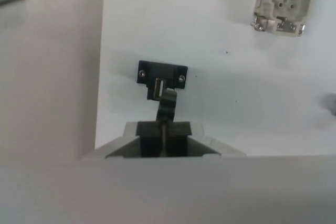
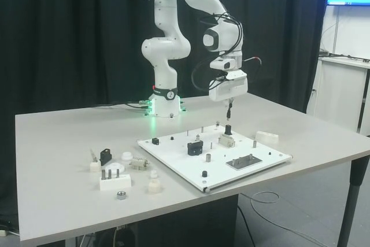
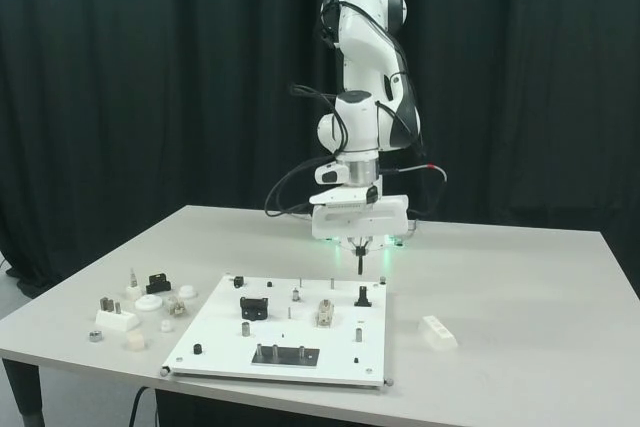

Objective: Insert USB.

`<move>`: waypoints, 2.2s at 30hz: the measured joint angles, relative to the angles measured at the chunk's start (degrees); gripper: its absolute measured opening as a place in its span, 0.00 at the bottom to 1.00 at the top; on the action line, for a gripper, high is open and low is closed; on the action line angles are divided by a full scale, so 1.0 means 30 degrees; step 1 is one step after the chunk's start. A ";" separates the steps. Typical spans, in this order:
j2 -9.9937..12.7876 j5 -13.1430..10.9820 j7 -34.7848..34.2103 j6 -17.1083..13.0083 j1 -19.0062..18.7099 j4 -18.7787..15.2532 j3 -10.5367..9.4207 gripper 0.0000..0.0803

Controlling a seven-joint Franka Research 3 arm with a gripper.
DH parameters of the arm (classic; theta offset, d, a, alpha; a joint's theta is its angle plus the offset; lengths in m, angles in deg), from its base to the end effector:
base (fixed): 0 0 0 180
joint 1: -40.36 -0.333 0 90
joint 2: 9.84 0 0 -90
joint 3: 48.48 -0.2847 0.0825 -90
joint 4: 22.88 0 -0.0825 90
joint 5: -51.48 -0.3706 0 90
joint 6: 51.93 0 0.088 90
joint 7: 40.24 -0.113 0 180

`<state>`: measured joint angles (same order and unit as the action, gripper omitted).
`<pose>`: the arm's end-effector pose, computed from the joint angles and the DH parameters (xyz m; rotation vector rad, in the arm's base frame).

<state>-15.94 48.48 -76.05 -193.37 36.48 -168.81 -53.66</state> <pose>0.4395 0.0695 0.2842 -3.0094 0.7808 -0.0260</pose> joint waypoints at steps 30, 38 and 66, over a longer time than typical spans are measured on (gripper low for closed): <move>0.0798 0.0388 -0.0024 -0.0510 0.0000 -0.0075 -0.0475 0.03; 0.1021 0.0429 -0.0024 -0.0822 0.0000 -0.0065 -0.0475 0.03; 0.1053 0.0430 -0.0074 -0.0904 0.0156 -0.0046 -0.0492 0.03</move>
<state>-12.78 49.78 -76.27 -196.09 36.95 -168.95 -55.14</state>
